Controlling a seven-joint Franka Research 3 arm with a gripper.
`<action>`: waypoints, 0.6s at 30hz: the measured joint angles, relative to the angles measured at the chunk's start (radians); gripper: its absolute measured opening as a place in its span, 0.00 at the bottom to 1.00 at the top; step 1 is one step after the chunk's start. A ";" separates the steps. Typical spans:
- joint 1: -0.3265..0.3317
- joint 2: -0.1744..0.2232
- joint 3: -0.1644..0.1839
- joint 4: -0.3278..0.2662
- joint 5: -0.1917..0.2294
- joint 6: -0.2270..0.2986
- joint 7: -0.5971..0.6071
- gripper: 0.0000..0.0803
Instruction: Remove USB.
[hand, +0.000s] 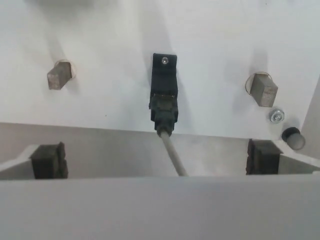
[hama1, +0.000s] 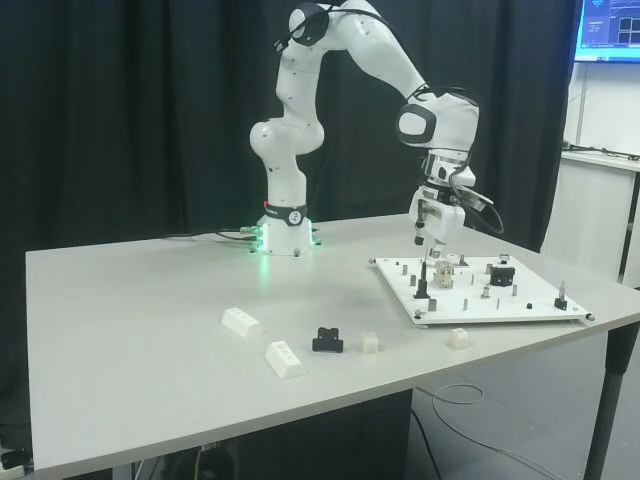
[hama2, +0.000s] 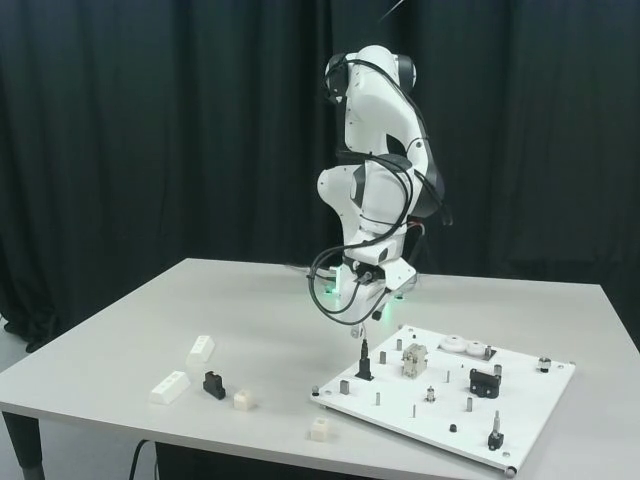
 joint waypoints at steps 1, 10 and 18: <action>0.000 0.000 0.000 -0.001 0.000 0.001 0.000 1.00; -0.001 0.001 0.000 -0.007 0.000 0.006 0.010 0.88; -0.001 0.001 0.001 -0.008 0.000 0.006 0.012 0.48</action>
